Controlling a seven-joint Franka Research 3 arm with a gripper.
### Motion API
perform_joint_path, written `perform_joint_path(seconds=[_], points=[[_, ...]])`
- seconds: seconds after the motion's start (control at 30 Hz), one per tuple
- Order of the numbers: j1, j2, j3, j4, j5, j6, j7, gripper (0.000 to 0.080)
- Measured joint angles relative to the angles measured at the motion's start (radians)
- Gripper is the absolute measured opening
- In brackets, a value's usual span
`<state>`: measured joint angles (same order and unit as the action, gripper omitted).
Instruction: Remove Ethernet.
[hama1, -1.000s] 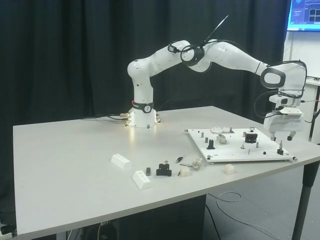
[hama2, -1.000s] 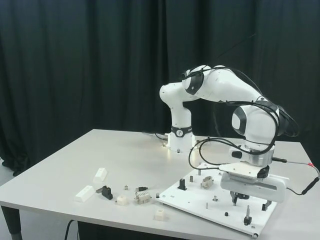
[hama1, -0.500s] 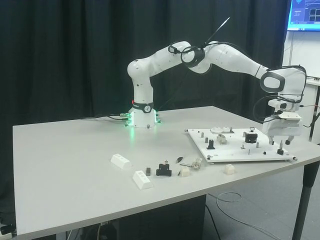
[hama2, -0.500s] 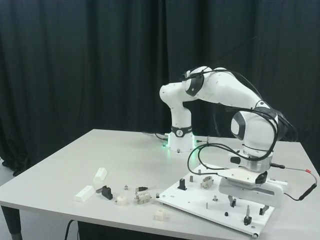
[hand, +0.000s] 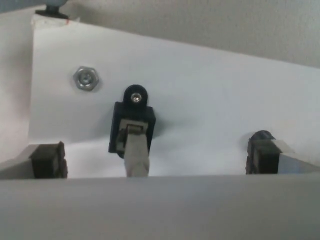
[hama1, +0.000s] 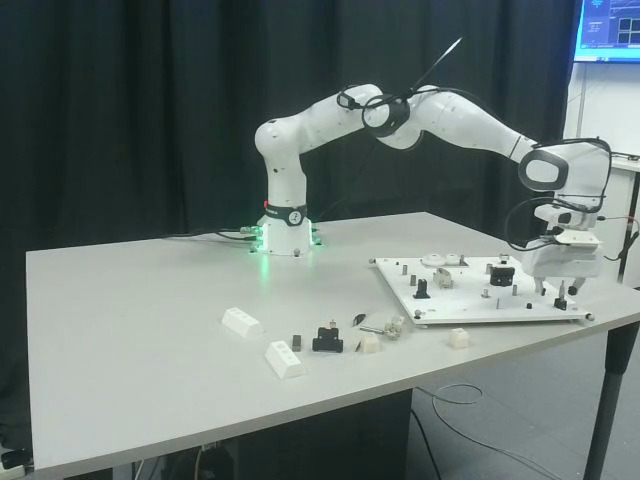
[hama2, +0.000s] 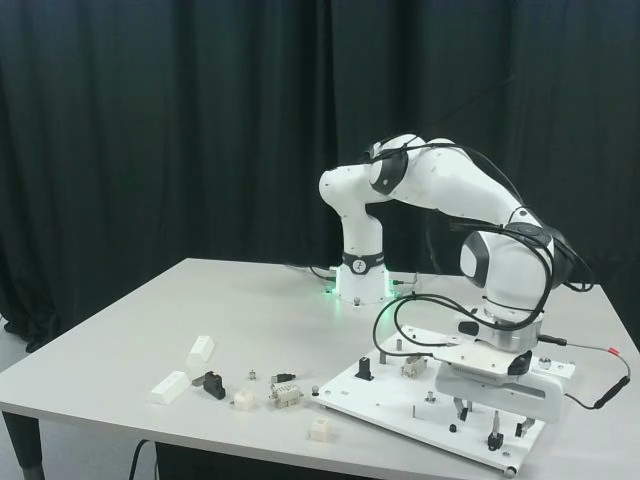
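Grey Ethernet plug upright in black socket on white board; centred between gripper fingers, spread, ungrasped.

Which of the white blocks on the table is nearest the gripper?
The small white block beside the board's front edge; the others lie far from the gripper.

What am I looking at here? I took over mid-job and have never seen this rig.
A white robot arm is bolted to a grey table. Two pictures come from room cameras; the third looks down from the arm's wrist. The gripper hangs low over a white board of small fittings. In the wrist view, a plug sits in a black socket between the open jaws, which hold nothing. Loose small parts lie on the table beside the board.
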<state>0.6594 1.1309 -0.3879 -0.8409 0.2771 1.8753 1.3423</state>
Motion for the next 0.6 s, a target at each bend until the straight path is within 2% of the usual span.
perform_joint_path(seconds=[0.6], points=[[-0.016, 0.003, 0.0, 0.0, 0.0, 0.001, 0.0, 0.08]])
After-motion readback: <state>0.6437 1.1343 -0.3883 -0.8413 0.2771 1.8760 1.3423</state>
